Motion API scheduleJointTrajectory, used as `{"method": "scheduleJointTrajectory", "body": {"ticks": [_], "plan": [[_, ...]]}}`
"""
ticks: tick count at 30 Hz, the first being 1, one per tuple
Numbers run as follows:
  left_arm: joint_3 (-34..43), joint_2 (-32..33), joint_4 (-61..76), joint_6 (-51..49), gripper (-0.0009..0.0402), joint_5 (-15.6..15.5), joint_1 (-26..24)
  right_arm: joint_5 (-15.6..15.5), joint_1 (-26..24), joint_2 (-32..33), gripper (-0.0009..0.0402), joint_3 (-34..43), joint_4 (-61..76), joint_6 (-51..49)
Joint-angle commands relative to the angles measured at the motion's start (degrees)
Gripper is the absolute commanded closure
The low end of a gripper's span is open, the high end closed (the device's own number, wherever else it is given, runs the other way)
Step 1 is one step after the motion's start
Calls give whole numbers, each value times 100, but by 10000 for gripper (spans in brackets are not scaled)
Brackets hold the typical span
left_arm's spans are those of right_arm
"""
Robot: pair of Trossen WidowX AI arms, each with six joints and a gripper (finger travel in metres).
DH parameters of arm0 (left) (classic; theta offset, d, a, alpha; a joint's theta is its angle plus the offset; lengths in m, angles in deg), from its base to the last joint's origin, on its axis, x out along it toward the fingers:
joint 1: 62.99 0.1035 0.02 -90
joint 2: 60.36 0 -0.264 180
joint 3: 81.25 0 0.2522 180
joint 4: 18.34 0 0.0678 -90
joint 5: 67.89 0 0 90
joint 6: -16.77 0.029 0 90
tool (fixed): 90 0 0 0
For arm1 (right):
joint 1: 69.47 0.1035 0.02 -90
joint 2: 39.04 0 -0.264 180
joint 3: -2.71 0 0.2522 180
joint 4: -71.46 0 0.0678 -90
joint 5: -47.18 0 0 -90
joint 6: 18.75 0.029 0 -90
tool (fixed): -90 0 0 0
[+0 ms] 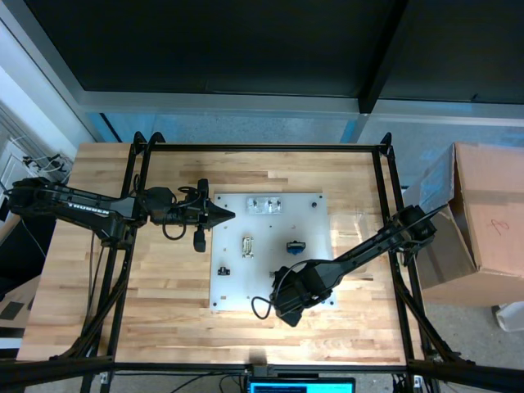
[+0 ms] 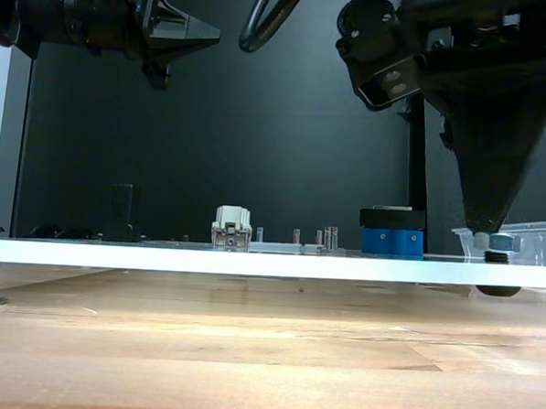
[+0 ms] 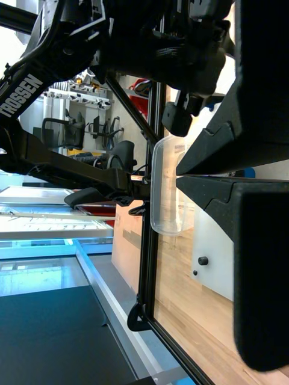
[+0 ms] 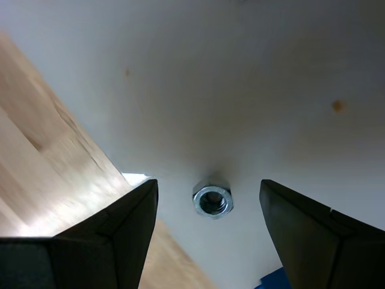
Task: Unfasten the M12 nut and place it in the container
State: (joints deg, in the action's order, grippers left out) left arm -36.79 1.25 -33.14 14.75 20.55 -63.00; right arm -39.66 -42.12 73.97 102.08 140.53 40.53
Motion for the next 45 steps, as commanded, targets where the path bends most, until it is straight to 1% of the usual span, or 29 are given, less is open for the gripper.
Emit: {"method": "scheduleJointTrajectory", "body": {"ticks": [1, 6, 8, 14, 19, 30, 33, 35, 40, 43, 45], "plan": [[2, 0, -4, 2, 393, 0, 0, -24, 0, -2, 163, -42, 0, -352], [2, 0, 2, 2, 393, 0, 0, -59, 0, -2, 184, -146, -94, -656], [2, 0, -9, 2, 393, 0, 2, -192, -2, -2, 194, -212, -205, -789], [2, 0, -2, 0, 393, 0, 0, -164, -11, -2, 226, -302, -245, -890], [2, 0, 0, 2, 393, 0, 0, -116, -24, -9, 266, -308, -251, -890], [2, 0, -2, 2, 393, 0, 0, -120, -22, -9, 364, -308, -275, -1106], [2, 0, -2, 2, 393, 0, 2, -122, -22, -24, 385, -306, -291, -1453], [2, 0, -2, 2, 393, 0, 0, -129, -22, -55, 395, -306, -293, -1915], [2, 0, -2, 2, 393, 0, 0, -127, -22, -179, 388, -308, -229, -3659], [2, 0, -2, 2, 393, 0, 2, -127, -26, -264, 391, -293, -179, -4175], [2, 0, -2, 2, 393, 0, 0, -125, -33, -341, 392, -293, -177, -4245]]}}
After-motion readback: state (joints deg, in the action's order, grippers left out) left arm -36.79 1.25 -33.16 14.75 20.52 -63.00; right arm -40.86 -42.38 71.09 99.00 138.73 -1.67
